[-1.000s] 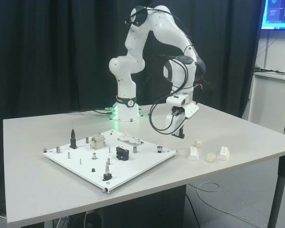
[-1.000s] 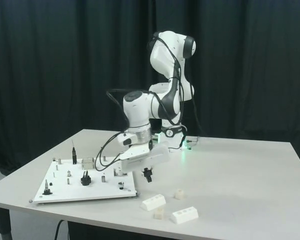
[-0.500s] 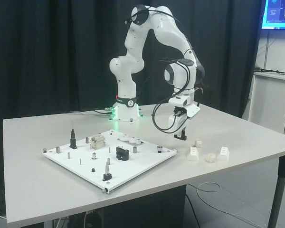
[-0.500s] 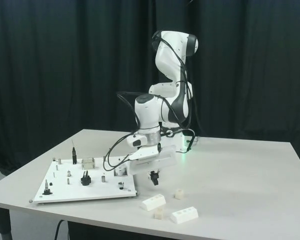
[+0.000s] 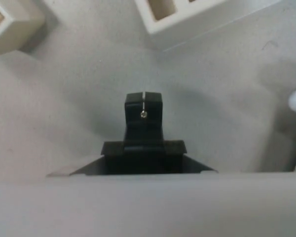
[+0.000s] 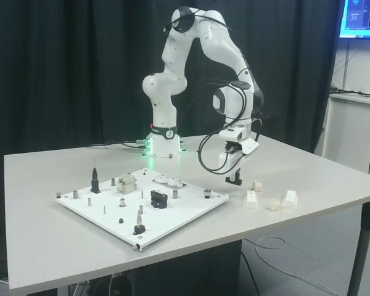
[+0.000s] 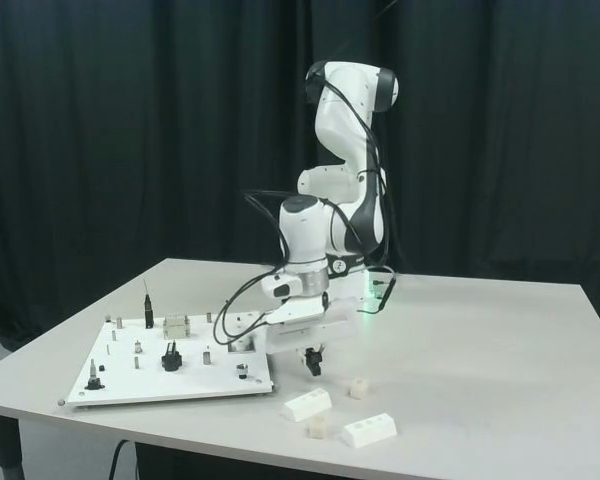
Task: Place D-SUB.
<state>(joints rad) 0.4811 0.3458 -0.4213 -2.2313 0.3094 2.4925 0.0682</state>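
Over the grey table (image 6: 308, 169), beside the white board (image 6: 185, 213):
Gripper (image 5: 143, 104): fingers pressed together, nothing visible between them.
D-SUB: cannot tell which part it is.
Nearby: white blocks (image 7: 306, 404), (image 7: 369, 429), close below the fingers.
Writing: none readable on arm (image 6: 197, 37) or blocks.

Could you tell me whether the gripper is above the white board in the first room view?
No, the gripper hangs over bare grey table, beyond the edge of the white board, near the small blocks.

White arm (image 6: 197, 37), white board (image 6: 185, 213), grey table (image 6: 43, 246), black pincer (image 5: 143, 109).
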